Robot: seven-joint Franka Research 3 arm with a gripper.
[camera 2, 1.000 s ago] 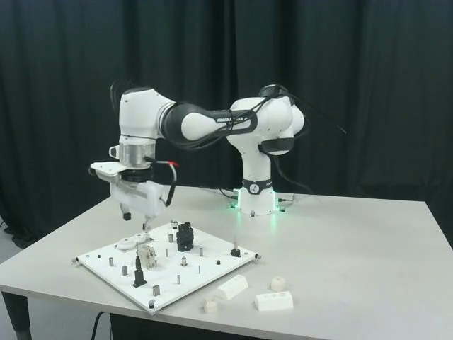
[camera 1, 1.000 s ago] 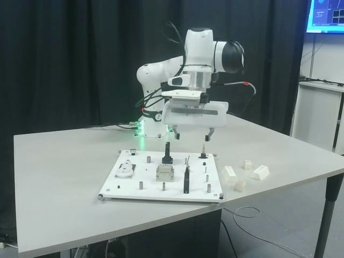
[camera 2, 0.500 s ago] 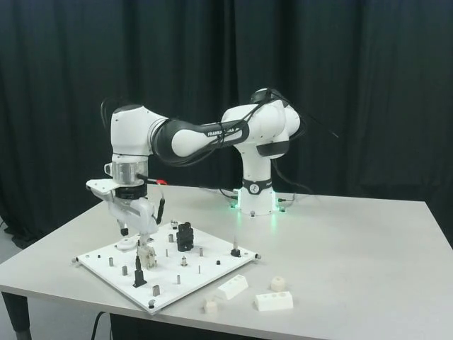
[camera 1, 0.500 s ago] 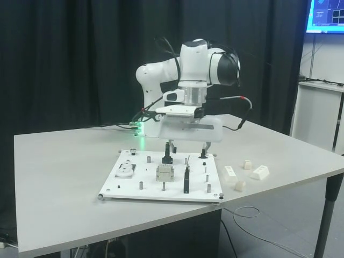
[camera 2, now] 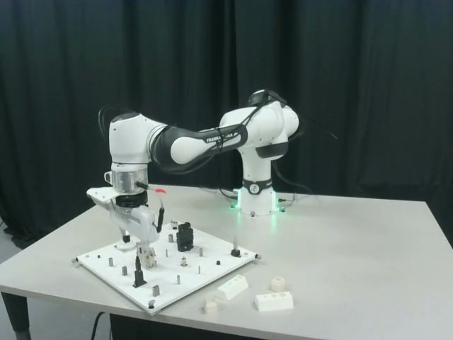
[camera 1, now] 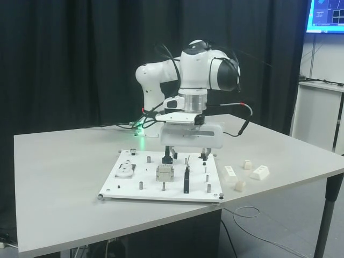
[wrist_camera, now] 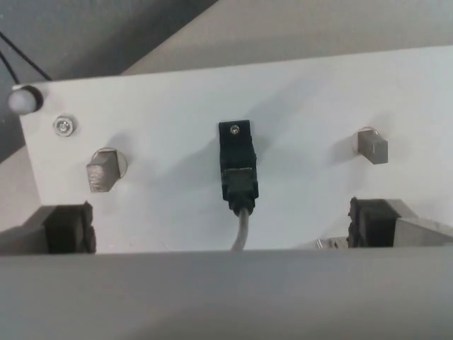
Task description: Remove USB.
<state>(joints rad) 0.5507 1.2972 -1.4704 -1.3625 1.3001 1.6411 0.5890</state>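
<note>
USB plug, small, rigid, standing in white board near its front edge; grip black body, not soft cable; gripper jaws wide, straddling it.

The gripper is hanging low over the white board with its fingers spread wide, one black pad sitting at the lower left of the wrist frame and the other at the lower right. Between them the black USB plug is standing alone at frame centre, with bare board lying on both its sides. Two grey pegs are flanking that gap, left and right of centre. In the first room view, the grey table is lying open at frame left, while small white blocks are crowding the right.
</note>
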